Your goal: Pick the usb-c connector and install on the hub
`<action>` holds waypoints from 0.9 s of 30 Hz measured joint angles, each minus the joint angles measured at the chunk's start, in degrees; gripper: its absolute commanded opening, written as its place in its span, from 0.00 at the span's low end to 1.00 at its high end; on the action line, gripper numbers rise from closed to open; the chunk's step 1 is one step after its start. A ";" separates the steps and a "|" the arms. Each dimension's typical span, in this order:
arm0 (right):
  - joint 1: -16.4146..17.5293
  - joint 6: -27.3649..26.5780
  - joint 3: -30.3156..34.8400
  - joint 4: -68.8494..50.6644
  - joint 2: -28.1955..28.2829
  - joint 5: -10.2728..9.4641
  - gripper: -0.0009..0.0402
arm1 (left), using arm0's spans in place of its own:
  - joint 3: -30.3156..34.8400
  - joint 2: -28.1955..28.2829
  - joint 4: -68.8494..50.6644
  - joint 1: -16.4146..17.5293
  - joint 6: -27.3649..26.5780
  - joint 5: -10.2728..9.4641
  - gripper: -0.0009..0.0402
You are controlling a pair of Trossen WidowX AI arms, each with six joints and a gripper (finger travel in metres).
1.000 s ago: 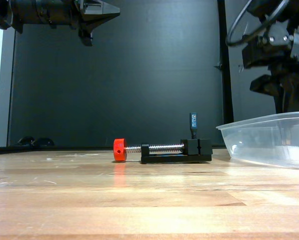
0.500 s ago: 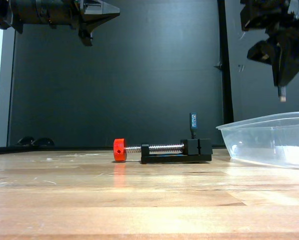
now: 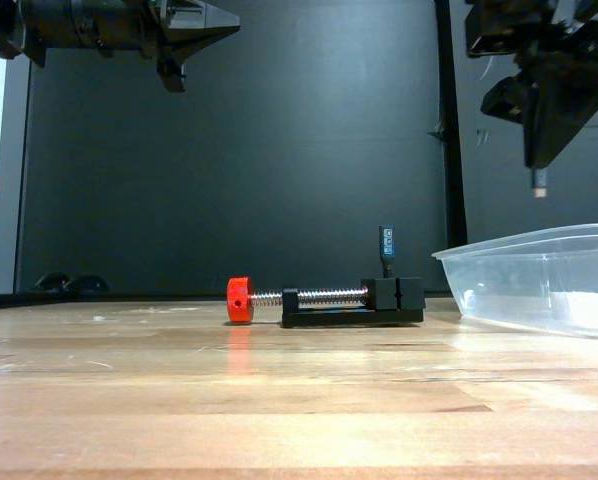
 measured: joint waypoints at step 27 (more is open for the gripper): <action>-6.12 -6.21 13.90 1.77 15.47 0.04 0.02 | 0.00 -0.02 0.00 0.00 0.00 0.00 0.02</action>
